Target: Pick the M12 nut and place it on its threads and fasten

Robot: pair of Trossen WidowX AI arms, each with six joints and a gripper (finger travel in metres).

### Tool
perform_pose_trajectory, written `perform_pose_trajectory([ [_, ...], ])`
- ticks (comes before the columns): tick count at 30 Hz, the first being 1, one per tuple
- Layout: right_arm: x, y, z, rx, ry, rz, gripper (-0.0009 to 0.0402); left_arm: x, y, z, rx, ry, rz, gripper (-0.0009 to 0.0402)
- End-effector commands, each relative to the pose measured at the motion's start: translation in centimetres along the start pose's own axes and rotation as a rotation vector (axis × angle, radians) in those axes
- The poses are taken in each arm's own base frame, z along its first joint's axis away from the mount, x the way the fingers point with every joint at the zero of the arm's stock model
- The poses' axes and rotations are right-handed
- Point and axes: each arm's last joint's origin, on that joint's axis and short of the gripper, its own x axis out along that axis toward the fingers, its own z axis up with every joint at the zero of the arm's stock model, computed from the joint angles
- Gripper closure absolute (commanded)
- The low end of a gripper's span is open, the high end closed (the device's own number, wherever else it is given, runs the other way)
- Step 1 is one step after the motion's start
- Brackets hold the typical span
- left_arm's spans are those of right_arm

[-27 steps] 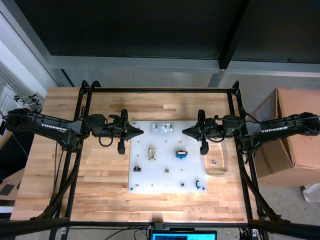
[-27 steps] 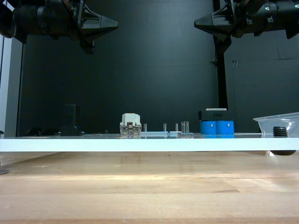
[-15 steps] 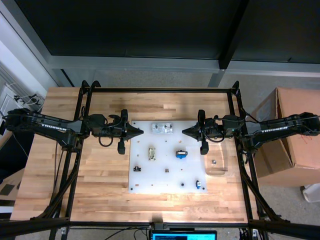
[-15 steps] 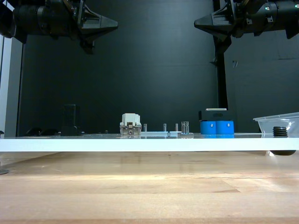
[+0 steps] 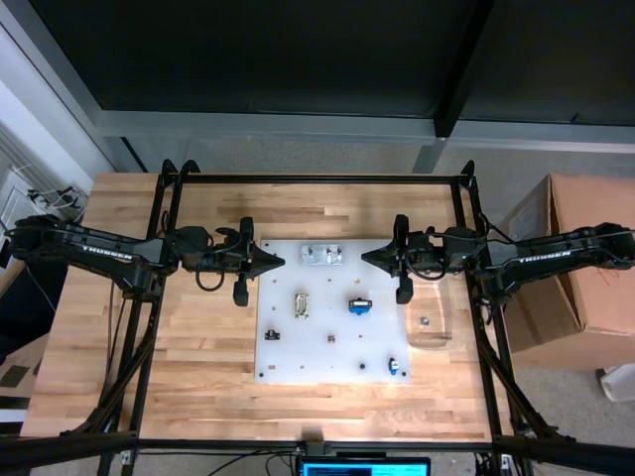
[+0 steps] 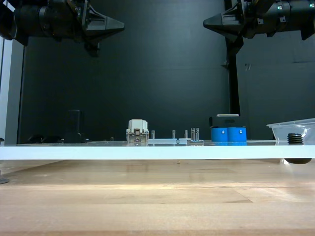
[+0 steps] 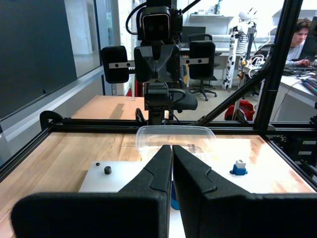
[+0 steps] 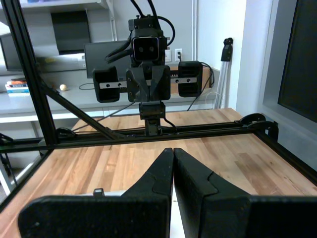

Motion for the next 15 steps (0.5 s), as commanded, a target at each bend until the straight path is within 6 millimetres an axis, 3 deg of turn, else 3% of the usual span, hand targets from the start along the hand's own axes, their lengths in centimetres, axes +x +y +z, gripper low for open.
perform_pose_trajectory([
  [1, 0.0, 0.3, -0.1, -0.001, 0.038, 0.088, 0.0393, 0.0, 0.0, 0.0, 0.0, 0.0, 0.0, 0.0393],
  [8, -0.4, 0.7, 0.3, -0.054, 0.471, 0.174, 0.0393, 0.0, 0.0, 0.0, 0.0, 0.0, 0.0, 0.0393],
  [15, -2.8, 1.4, 1.2, -0.293, 0.85, 0.31, 0.0393, 0.0, 0.0, 0.0, 0.0, 0.0, 0.0, 0.0393],
])
